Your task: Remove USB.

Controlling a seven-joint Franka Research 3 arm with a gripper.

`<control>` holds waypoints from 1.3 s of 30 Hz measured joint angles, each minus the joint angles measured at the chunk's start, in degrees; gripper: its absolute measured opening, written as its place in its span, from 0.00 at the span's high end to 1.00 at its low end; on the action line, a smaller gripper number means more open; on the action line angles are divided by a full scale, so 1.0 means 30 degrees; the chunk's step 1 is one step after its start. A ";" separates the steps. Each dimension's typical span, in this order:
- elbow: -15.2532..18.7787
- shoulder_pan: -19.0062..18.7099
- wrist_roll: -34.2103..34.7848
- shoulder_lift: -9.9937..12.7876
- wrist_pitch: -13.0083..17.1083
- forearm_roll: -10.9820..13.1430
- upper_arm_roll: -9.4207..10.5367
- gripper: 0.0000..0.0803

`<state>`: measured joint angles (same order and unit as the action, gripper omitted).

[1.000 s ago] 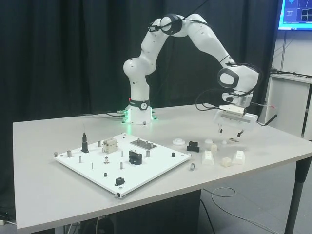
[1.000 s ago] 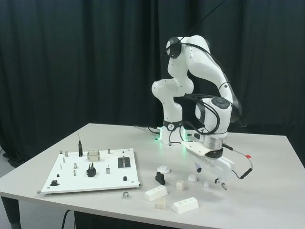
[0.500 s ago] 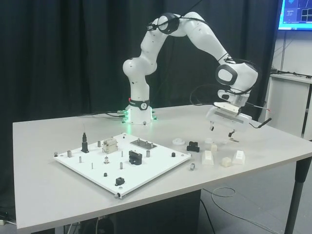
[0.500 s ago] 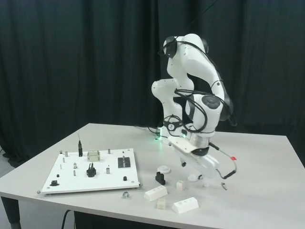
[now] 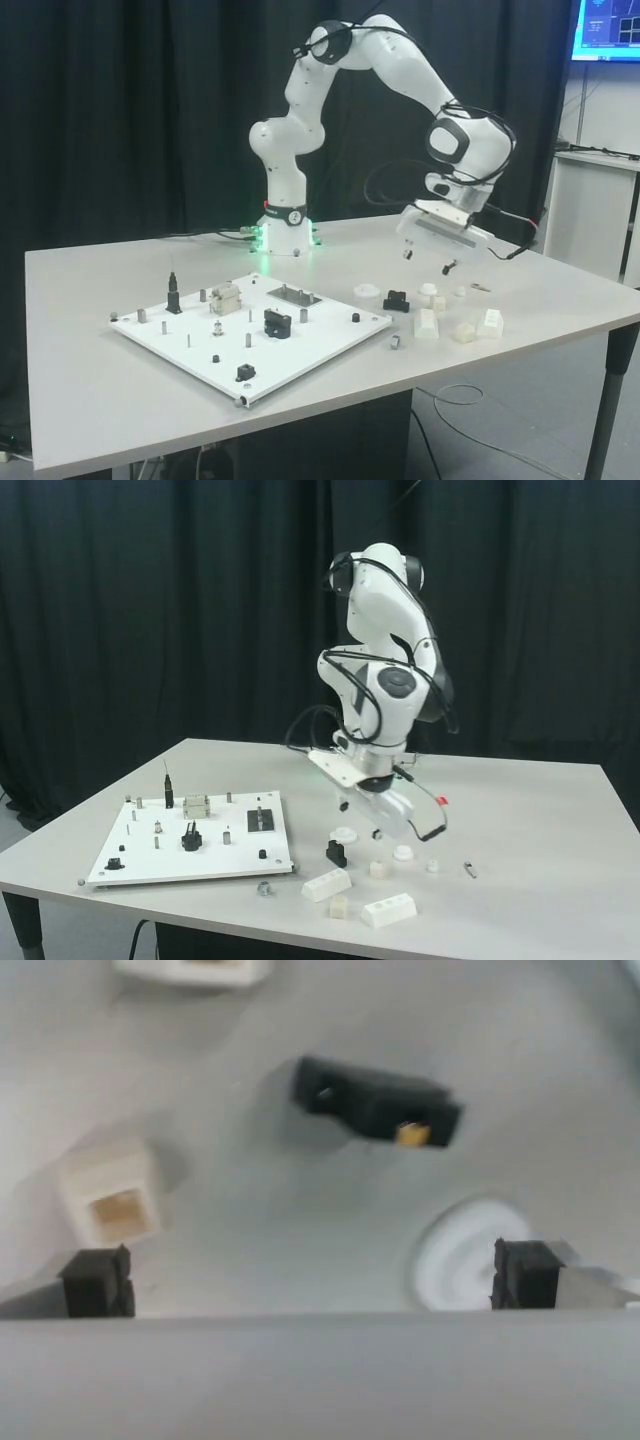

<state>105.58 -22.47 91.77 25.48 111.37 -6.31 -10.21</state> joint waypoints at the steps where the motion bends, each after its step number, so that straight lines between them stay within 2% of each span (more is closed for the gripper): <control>1: 0.0001 0.0171 -0.0197 -0.0061 -0.0123 -0.0039 0.0003 0.00; 18: 0.0007 0.2843 -0.3792 -0.0827 -0.1221 -0.1271 0.0036 0.00; 27: 0.0007 0.4336 -0.6669 -0.1137 -0.1260 -0.1815 0.0034 0.00; 39: 0.0008 0.6356 -0.7842 -0.1633 -0.1328 -0.2714 -0.0061 0.00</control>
<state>105.60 -3.40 68.25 20.58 107.39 -14.45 -10.39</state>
